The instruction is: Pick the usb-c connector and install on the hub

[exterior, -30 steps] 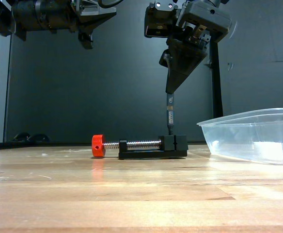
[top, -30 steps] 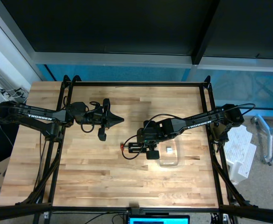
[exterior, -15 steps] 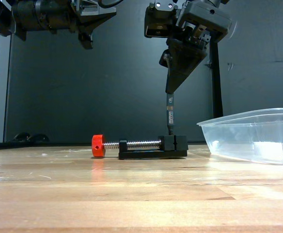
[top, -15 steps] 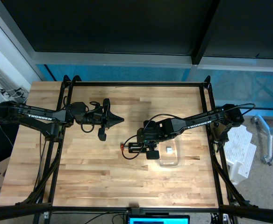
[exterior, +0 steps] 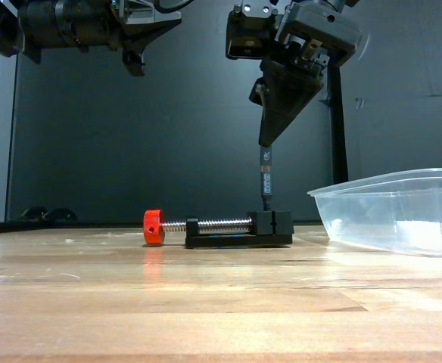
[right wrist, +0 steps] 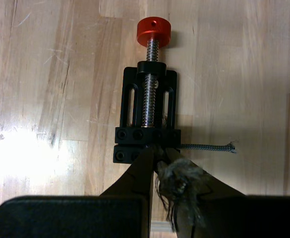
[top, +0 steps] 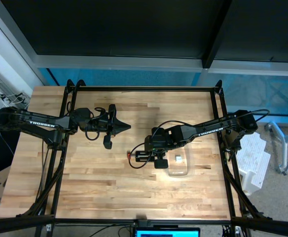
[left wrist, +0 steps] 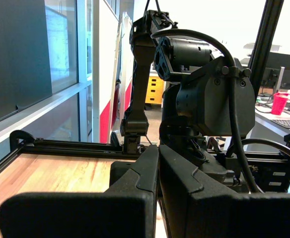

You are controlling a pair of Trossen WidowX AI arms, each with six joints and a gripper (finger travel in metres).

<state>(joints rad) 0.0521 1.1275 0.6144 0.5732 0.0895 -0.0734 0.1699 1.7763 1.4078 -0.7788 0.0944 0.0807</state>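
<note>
My right gripper [exterior: 266,141] points straight down, shut on the usb-c connector [exterior: 266,178], a slim dark plug held upright. The plug's lower tip meets the top of the end block of a small black vise [exterior: 239,229] with a red knob [exterior: 153,227]. I cannot tell how far in the tip sits. In the right wrist view the fingers [right wrist: 143,163] close together just before the vise [right wrist: 147,119], and a frayed braided cable [right wrist: 209,147] runs off sideways. My left gripper [top: 127,126] hangs shut and empty above the table, to the left of the vise.
A clear plastic tub [top: 179,166] sits just right of the vise [top: 142,156], with a small white piece [top: 178,158] inside. In the low view its wall [exterior: 395,208] rises close to the connector. Black frame rails [top: 144,89] border the wooden table.
</note>
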